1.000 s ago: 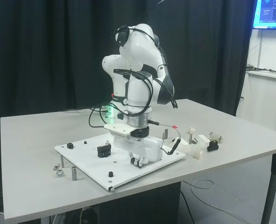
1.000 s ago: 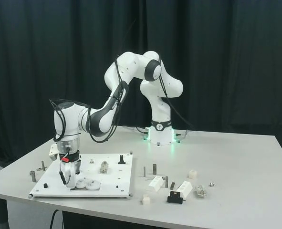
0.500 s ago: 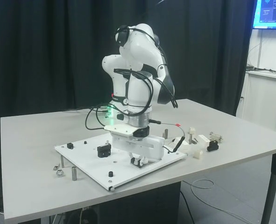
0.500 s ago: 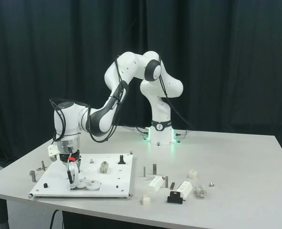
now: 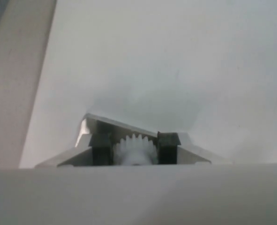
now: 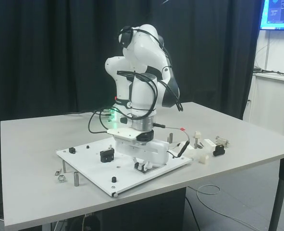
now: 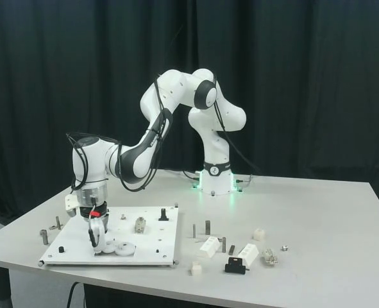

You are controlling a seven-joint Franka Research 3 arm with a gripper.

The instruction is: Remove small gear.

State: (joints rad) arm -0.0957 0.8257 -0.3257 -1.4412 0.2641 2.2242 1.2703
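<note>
The white robot arm (image 7: pixel 152 131) reaches down over the flat white assembly board (image 6: pixel 91 166) lying on the grey counter (image 6: pixel 31 144), and its gripper (image 5: pixel 135 149) has both black fingers (image 5: pixel 101 147) clamped on the small white toothed gear (image 5: pixel 136 151), which the wrist view shows sitting directly between the pads. In the second room view the gripper (image 7: pixel 97 239) sits low at the board's near edge, just beside a larger white gear (image 7: pixel 126 249). Loose white blocks (image 7: pixel 249 253) and small black parts (image 7: pixel 235 266) lie on the counter, well apart from the board.
</note>
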